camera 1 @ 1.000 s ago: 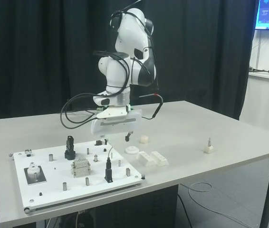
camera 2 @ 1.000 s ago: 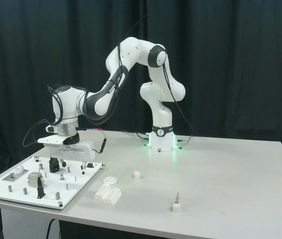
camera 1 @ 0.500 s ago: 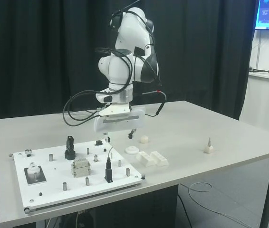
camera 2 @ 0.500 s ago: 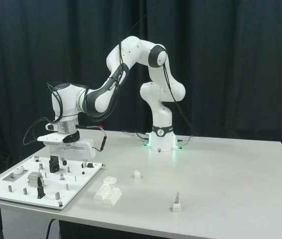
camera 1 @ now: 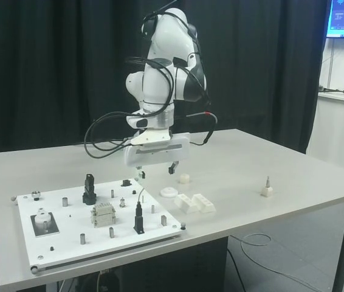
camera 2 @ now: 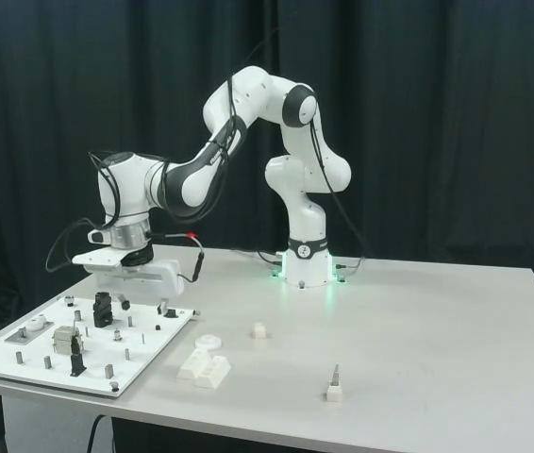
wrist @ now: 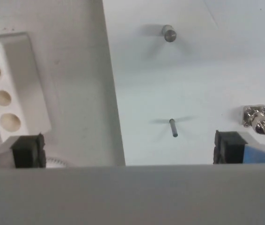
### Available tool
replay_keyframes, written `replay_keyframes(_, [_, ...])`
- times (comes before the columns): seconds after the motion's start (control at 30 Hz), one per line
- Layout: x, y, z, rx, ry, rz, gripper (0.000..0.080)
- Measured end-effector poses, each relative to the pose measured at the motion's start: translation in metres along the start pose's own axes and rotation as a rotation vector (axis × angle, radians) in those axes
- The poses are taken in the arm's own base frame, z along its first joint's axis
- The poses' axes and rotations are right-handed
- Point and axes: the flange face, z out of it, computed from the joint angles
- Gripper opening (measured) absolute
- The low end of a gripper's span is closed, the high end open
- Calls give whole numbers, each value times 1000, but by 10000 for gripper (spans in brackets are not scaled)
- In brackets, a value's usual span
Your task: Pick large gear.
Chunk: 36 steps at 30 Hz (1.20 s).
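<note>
Arm [camera 1: 160, 79]: white, black joints. Table [camera 2: 437, 330]: grey. Board [camera 1: 68, 234]: white. Large gear [camera 1: 169, 193]: white. Curtain [camera 2: 437, 123]: black.

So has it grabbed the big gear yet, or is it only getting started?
Only getting started. Done: nothing yet; the large gear lies untouched on the grey table, next to the white blocks. In hand: the gripper hovers open and empty above the white board's edge, close to the gear. Left: centre over the gear, come down, close on it and lift.
</note>
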Motion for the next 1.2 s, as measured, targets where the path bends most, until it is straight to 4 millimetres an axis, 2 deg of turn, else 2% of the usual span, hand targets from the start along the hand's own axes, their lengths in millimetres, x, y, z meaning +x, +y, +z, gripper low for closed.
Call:
replay_keyframes(0.3, [-5, 0, -6, 0, -26, 4, 800])
replay_keyframes(0.63, [-23, -6, -5, -21, -104, 14, 800])
replay_keyframes(1.2, [-73, -8, 31, -61, -175, 28, 800])
